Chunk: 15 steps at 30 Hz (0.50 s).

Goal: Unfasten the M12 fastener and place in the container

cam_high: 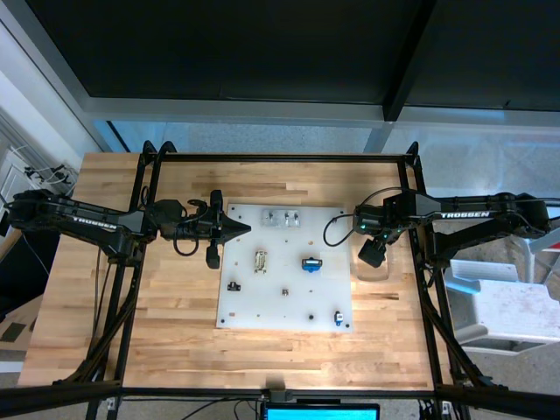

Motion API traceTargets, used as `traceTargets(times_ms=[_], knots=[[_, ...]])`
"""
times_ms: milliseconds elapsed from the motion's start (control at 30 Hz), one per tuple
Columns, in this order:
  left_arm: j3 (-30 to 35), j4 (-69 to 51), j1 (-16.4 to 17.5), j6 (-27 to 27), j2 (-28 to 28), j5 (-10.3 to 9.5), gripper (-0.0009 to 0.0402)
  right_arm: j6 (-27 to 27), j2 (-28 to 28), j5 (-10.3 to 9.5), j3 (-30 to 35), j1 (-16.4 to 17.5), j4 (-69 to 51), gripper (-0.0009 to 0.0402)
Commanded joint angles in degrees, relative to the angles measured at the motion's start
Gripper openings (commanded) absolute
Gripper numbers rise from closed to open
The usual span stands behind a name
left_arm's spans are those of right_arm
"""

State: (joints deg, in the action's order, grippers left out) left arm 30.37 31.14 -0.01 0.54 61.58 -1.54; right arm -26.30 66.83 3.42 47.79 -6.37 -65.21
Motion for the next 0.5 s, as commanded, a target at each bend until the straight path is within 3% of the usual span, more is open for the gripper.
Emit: traceTargets(times_ms=[33, 500], knots=[[0.0, 0.0, 0.0, 0.0, 0.0, 0.00, 0.0000, 0.0, 0.0, 0.00, 0.0, 0.0, 0.0, 0.0192], [0.0, 0.0, 0.0, 0.0, 0.0, 0.00, 0.0000, -0.2, 0.0, -0.22, 0.0, 0.0, -0.3, 0.0193]])
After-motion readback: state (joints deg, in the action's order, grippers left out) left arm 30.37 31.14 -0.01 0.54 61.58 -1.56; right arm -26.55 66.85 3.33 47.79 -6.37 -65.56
